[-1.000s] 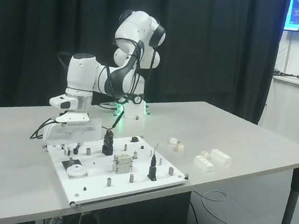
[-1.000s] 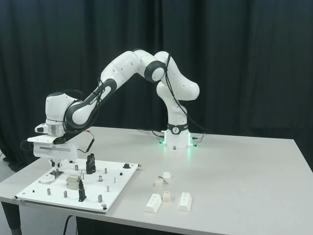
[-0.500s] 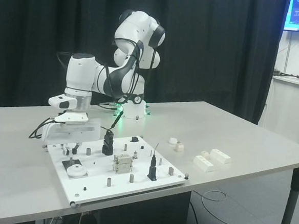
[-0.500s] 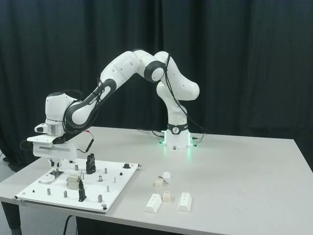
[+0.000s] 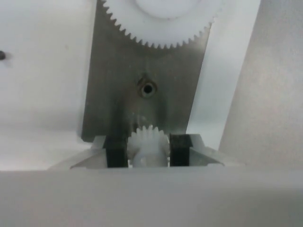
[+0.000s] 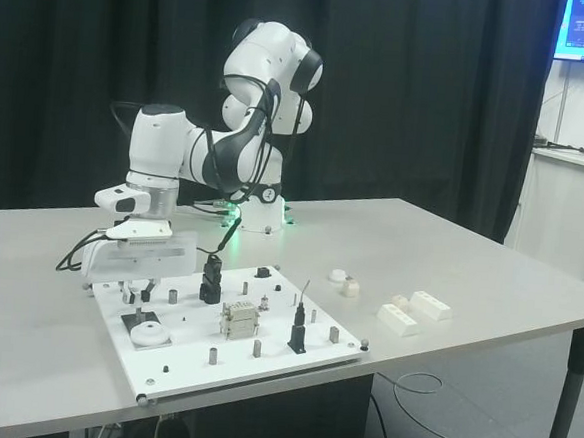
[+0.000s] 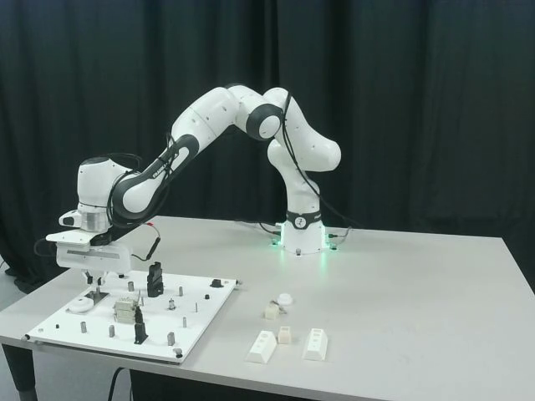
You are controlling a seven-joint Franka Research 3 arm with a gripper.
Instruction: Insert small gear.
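A white Franka arm reaches over the left end of the white assembly board (image 6: 226, 327) at the near left part of the grey counter (image 6: 450, 255), its gripper (image 5: 148, 150) holding the small gear (image 5: 148, 147) clamped between two black fingers (image 5: 116, 150). Over the last second the wrist has risen very slightly above the board, by the first room view, and has otherwise hardly shifted; the gear has not been let go. That reads as a pause or fine adjustment above the target, so insertion looks not yet done.

In the wrist view the gear hangs above a grey metal plate (image 5: 113, 94), just short of a small peg or hole (image 5: 147, 88) at the plate's middle; which of the two it is cannot be told from here. Beyond it sits a large white gear (image 5: 161, 23), already mounted. The small gear's axis appears to run vertically, down toward the plate, teeth facing outward all round, flat face to the camera.

Further right on the counter, well apart from the board, lie small white blocks (image 6: 414, 311), untouched
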